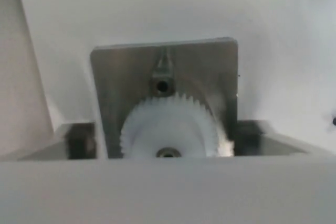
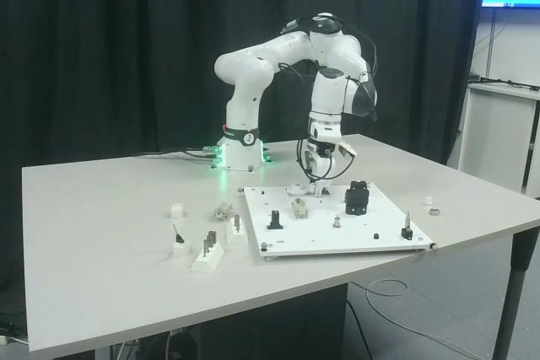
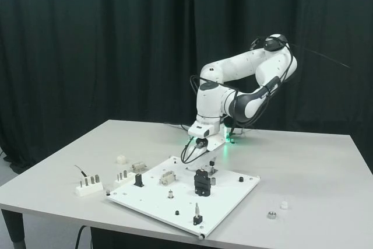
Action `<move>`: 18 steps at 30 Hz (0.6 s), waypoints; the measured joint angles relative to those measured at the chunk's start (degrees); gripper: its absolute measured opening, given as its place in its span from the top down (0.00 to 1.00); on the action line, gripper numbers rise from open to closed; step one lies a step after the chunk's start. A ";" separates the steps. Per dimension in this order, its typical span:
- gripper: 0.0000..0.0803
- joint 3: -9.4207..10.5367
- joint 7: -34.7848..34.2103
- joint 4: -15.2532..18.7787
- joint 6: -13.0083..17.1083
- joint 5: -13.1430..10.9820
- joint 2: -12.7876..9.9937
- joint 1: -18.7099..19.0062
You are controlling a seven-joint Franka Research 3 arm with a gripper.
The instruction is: Insert medium gear.
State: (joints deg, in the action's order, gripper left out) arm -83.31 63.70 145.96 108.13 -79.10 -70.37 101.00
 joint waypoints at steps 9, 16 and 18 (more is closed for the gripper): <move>0.06 -0.38 -1.87 -0.03 0.00 0.65 0.00 0.58; 0.01 -2.41 -4.11 -0.15 -0.72 3.02 0.00 1.78; 0.01 -3.27 -4.79 -0.20 -1.04 3.85 0.00 2.22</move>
State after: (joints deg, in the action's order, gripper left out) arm -86.59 58.91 145.76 107.08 -75.24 -70.37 103.22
